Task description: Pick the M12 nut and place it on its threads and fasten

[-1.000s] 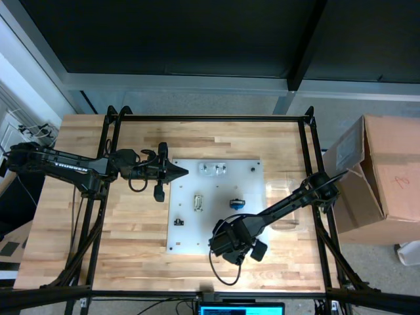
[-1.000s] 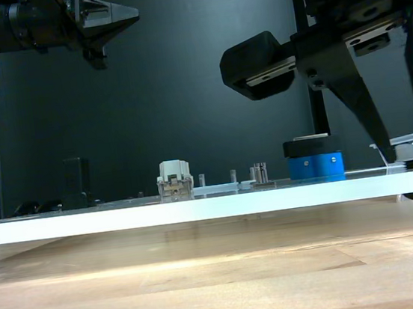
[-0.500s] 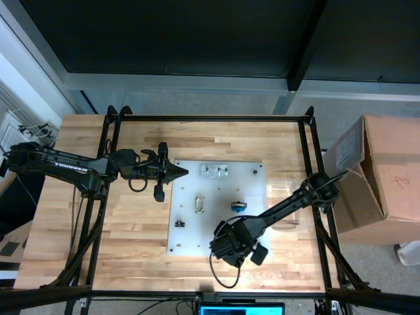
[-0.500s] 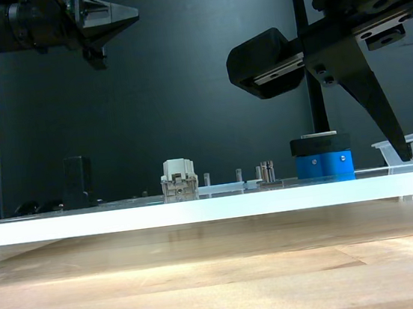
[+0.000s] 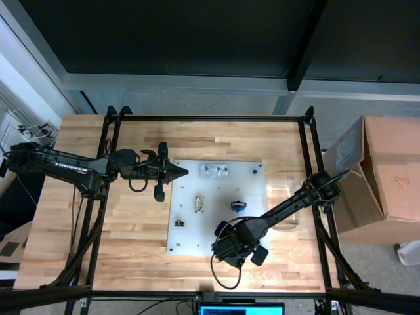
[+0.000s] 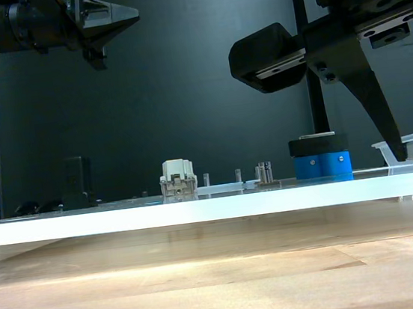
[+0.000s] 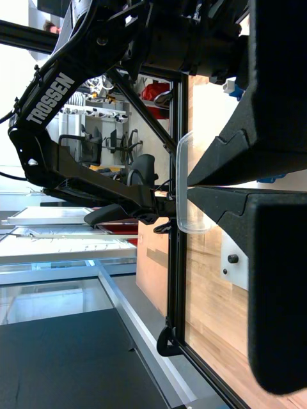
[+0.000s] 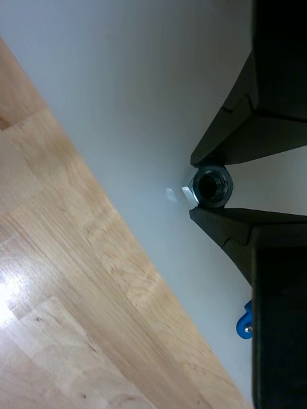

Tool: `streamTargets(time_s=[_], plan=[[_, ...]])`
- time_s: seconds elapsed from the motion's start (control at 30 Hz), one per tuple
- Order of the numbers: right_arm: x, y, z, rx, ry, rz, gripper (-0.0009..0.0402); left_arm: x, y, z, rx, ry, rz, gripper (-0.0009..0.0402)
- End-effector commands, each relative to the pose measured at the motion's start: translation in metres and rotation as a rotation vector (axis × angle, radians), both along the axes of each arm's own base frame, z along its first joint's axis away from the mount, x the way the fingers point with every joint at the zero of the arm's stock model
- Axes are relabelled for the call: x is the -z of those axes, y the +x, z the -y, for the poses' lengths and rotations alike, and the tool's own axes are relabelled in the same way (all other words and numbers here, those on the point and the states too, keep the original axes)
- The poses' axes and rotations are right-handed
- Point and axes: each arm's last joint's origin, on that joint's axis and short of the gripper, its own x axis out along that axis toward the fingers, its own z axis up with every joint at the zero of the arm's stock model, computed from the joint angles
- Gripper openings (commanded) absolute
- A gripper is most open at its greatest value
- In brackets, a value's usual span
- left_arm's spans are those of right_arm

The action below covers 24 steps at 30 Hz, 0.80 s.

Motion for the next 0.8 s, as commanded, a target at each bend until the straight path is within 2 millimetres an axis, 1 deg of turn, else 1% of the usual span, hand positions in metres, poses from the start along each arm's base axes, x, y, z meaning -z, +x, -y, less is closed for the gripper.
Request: streamTargets(time_s=[0.03,0.5,0.67,0.8], plan=[[0.0020,0.0013,0.0030,0.010,-0.046,0.038,0.0000,0.0000,0.0001,0.0000,0.000,0.000,0.000,0.0000],[0.0040,0.0001,0.0076,0.019,-0.075,0.050,0.0000,0.0000,0.0001,0.0000,0.000,0.000,0.000,0.0000],[0.0044,0.0005,0.0077,0.049,-0.069,0.055,0.0000,0.0000,0.0001,0.0000,0.000,0.000,0.000,0.0000],[0.0043,0.0006,0.0077,0.105,-0.064,0.054,0.0000,0.0000,0.0001,0.0000,0.000,0.000,0.000,0.0000]])
